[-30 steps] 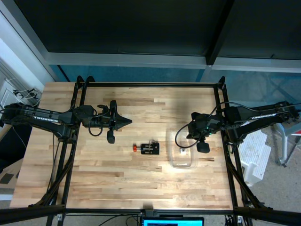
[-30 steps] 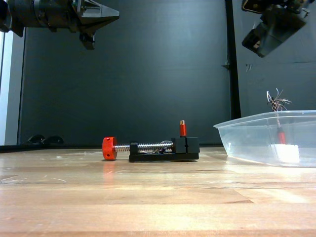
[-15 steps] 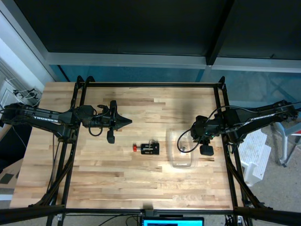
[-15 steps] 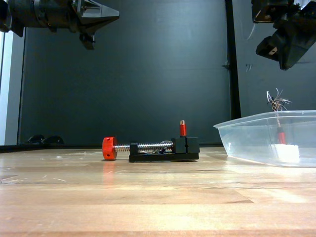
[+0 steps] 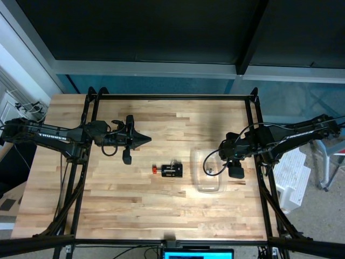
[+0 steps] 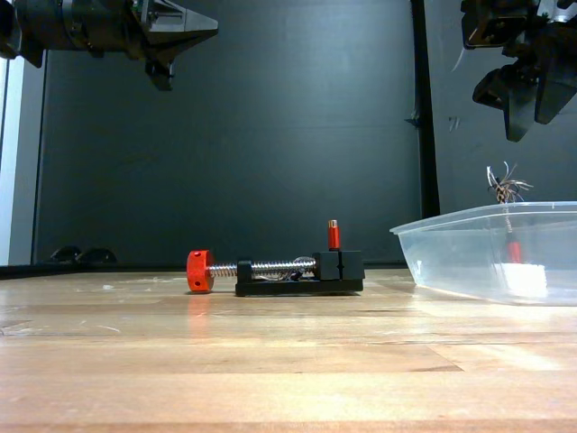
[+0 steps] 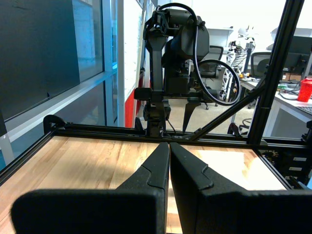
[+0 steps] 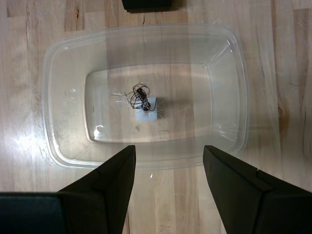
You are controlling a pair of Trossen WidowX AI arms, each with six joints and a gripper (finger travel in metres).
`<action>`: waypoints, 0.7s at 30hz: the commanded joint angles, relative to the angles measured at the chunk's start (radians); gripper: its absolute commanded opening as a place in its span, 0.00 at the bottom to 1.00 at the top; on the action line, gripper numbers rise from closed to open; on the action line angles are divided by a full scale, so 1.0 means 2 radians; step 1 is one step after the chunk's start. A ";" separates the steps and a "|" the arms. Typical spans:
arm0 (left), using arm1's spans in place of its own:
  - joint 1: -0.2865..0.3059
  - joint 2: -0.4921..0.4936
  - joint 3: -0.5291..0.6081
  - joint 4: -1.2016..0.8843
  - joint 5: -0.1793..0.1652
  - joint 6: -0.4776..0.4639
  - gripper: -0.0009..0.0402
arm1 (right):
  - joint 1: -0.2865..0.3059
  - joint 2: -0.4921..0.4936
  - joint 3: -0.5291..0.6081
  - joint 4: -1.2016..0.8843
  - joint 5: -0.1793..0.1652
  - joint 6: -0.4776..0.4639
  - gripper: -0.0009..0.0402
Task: Pick the rca connector and install on the hub
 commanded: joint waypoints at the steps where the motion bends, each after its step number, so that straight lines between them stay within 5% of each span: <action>1: 0.000 0.000 0.000 0.000 0.000 0.000 0.02 | 0.001 0.000 0.000 0.001 0.001 0.000 0.49; 21: 0.000 0.000 0.000 0.000 0.000 0.000 0.02 | 0.018 0.074 0.000 0.023 0.013 0.000 0.49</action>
